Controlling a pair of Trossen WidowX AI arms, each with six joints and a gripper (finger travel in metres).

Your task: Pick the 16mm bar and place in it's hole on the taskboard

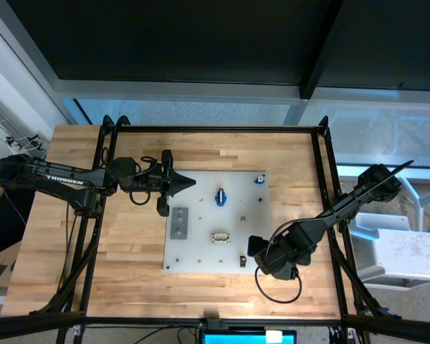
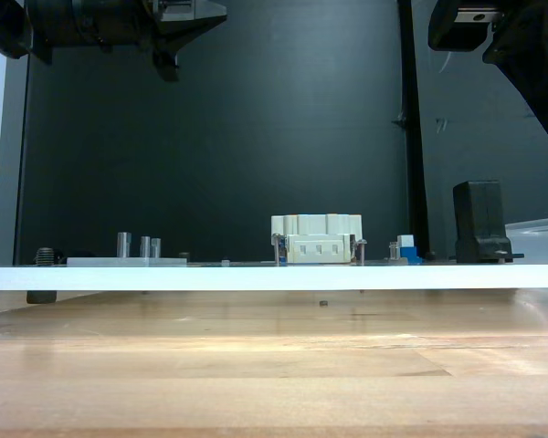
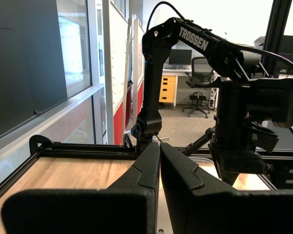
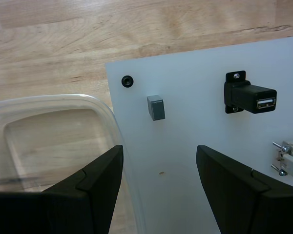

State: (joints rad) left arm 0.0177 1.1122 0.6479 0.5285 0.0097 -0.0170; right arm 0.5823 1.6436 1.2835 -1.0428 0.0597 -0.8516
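Left gripper [image 3: 159, 148]: fingers together, empty, over taskboard [image 1: 201, 244] edge
Right gripper [image 4: 158, 151]: wide open, empty (clear tray [image 4: 53, 100] beneath)
16mm bar: cannot tell where
Next: find it before descending

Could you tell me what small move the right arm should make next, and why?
Probably shift the open right gripper over the clear tray, where a thin grey piece, perhaps the 16mm bar, lies free. The shut left gripper hangs above the taskboard at its left edge.
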